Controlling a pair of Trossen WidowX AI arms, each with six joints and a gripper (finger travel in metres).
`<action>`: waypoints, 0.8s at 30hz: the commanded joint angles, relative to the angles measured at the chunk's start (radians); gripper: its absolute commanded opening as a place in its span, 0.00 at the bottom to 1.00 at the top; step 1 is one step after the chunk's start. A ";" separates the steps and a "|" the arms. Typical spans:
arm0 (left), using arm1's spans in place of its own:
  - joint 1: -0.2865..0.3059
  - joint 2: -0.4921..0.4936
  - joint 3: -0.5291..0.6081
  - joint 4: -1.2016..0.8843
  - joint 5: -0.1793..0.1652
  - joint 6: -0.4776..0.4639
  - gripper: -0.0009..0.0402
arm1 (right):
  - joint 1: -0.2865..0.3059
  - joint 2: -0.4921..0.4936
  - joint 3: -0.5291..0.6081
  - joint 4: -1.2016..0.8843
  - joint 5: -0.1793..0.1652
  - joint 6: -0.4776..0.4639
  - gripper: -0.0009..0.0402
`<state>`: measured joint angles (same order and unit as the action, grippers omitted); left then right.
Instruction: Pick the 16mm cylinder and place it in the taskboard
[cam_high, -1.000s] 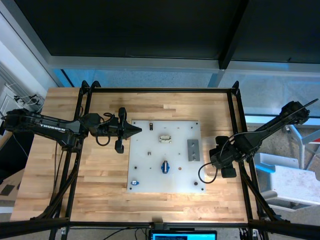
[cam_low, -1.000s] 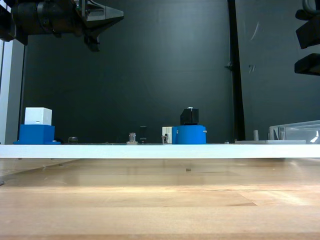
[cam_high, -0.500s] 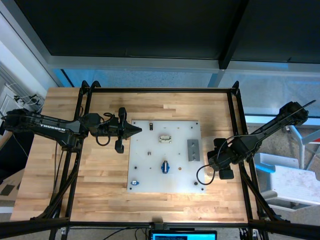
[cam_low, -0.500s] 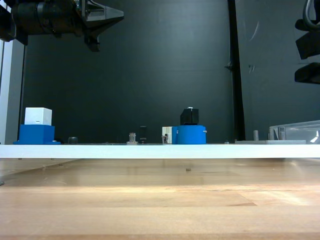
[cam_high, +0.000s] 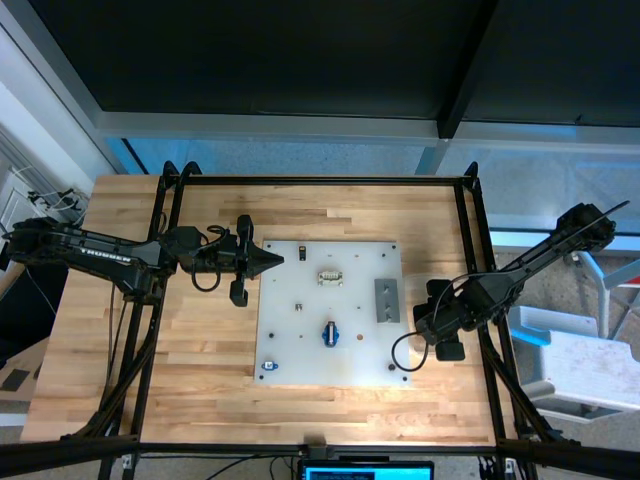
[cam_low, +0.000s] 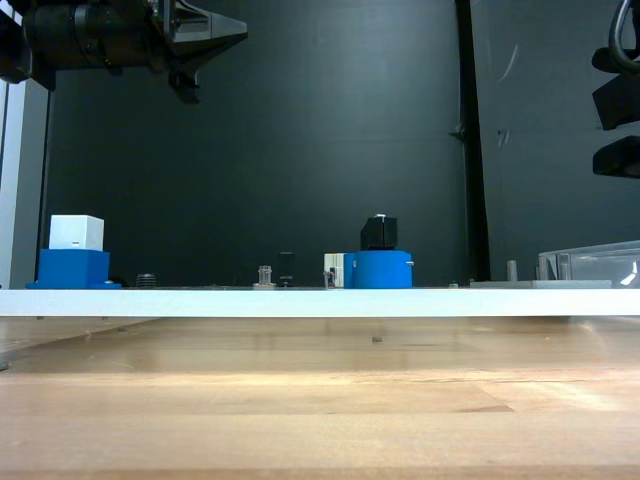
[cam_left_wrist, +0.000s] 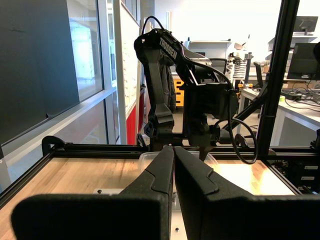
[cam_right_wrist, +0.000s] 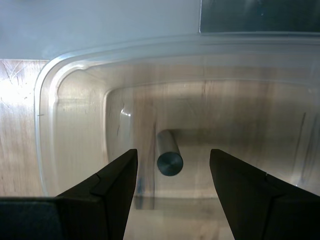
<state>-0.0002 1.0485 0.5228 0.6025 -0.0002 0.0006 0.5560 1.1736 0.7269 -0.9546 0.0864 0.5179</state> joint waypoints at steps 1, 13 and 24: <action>0.000 0.001 0.000 0.000 0.000 0.000 0.02 | 0.003 0.000 -0.015 0.008 0.000 0.008 0.51; 0.000 0.000 0.000 0.000 0.000 0.000 0.02 | 0.011 0.000 -0.063 0.068 0.001 0.025 0.50; 0.000 0.000 0.000 0.000 0.000 0.000 0.02 | 0.014 0.000 -0.096 0.120 0.001 0.029 0.45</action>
